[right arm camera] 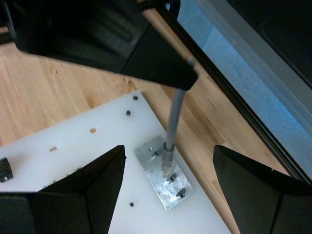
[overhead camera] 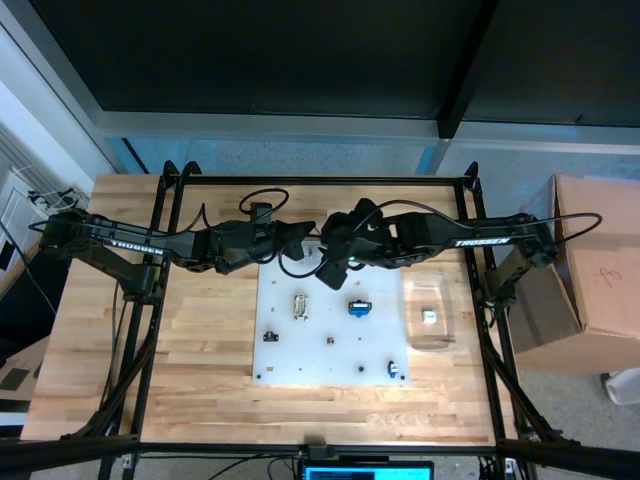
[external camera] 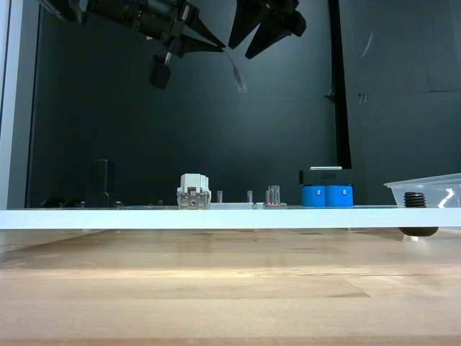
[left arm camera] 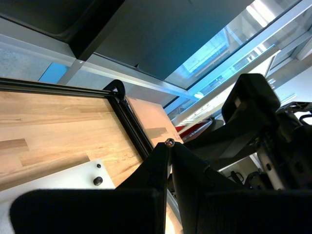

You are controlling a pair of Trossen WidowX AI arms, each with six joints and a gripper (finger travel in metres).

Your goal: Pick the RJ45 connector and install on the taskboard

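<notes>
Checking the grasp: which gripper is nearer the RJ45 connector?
Left. The left gripper is shut on the cable just above the RJ45 connector, which hangs high over the board. The right gripper is open close beside it, not touching.

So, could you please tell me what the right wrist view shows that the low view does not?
Only the right wrist view: the metal plate on the white board, lying behind the hanging RJ45 connector. Only the low view: the blue block, the clear tray, and the connector's height above the board. Both: the connector hangs by its grey cable from the left gripper, fingers shut on the cable, clear of any seat; the right gripper is beside it, fingers open.
</notes>
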